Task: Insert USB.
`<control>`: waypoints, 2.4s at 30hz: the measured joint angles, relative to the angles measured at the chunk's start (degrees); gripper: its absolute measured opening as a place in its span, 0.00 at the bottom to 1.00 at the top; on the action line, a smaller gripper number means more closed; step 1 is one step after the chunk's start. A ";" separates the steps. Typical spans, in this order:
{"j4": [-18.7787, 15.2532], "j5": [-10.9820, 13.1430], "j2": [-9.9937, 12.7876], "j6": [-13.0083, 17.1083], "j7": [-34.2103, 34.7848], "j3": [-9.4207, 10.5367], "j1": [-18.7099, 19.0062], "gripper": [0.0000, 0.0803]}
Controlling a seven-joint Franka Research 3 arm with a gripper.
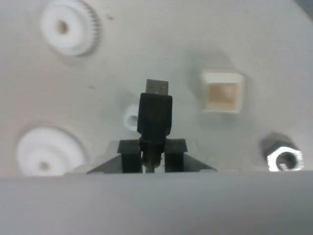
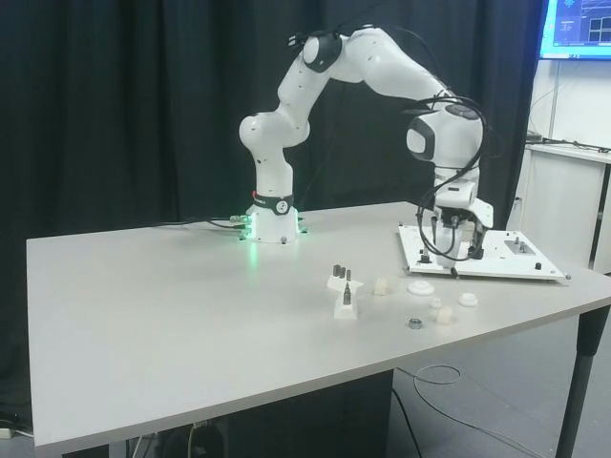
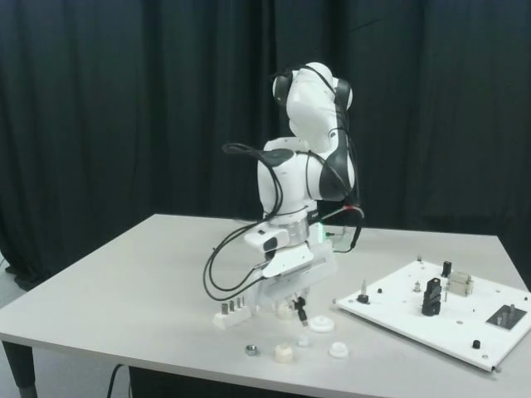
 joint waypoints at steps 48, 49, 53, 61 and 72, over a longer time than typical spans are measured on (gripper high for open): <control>-13.48 -8.14 -15.84 -10.77 34.55 2.76 18.85 0.12; -14.00 -8.35 -16.28 -10.75 35.55 3.15 19.07 0.12; -15.77 -9.14 -17.82 -10.54 39.30 4.93 19.69 0.12; -18.74 -10.46 -20.21 -9.43 46.45 9.25 20.01 0.12; -21.94 -10.77 -22.09 -8.03 55.29 14.93 20.16 0.12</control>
